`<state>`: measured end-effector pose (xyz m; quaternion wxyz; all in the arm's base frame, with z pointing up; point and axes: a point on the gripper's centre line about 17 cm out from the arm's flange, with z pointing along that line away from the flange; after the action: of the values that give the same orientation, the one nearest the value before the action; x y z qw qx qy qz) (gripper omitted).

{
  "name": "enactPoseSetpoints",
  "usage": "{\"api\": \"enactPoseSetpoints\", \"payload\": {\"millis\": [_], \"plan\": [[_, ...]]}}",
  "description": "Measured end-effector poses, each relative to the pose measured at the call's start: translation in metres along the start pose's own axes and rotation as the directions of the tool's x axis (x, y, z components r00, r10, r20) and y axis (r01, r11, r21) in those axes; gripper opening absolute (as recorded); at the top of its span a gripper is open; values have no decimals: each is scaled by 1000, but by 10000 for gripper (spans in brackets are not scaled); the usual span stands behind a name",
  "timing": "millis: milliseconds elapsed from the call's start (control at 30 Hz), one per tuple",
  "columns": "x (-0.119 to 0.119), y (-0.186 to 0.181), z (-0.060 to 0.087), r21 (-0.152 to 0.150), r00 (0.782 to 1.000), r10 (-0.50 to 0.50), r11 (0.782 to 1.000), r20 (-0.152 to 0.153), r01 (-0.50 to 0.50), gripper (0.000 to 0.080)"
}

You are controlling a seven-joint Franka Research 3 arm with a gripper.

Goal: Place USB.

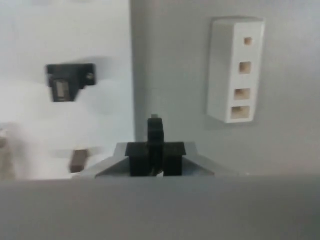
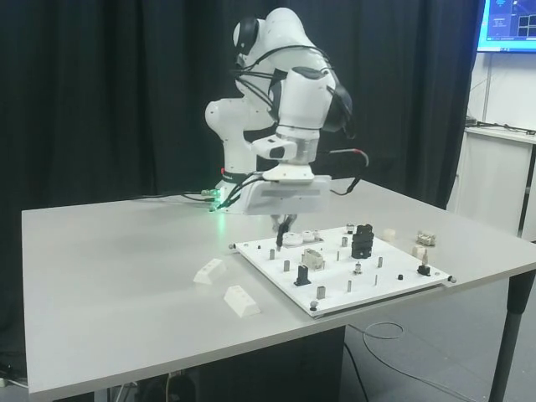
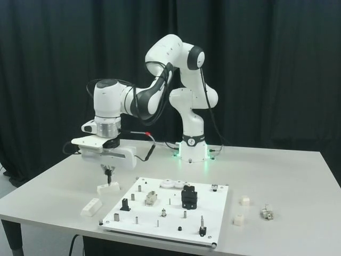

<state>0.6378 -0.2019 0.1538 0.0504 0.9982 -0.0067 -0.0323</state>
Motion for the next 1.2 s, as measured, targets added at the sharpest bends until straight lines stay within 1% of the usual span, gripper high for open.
{"api": "enactPoseSetpoints", "payload": {"millis": [167, 300, 567, 733, 900, 933, 1100, 1133, 1200], "plan": [[-5, 13, 18, -2, 1000, -9, 1000, 12, 9, 50], [-7, 18, 31, -4, 1000, -8, 1000, 16, 8, 50], [-6, 21, 55, 5, 1000, -13, 1000, 6, 13, 50], [-7, 21, 65, 8, 1000, -6, 1000, 9, 6, 50], [-8, 22, 70, 13, 1000, 2, 1000, 12, -3, 50], [-8, 22, 71, 15, 1000, 5, 1000, 11, -5, 239], [-9, 25, 72, 17, 1000, 12, 1000, 9, -12, 239], [-9, 25, 72, 16, 1000, 13, 1000, 8, -13, 585], [-8, 26, 72, 16, 1000, 14, 1000, 6, -14, 585]]}}
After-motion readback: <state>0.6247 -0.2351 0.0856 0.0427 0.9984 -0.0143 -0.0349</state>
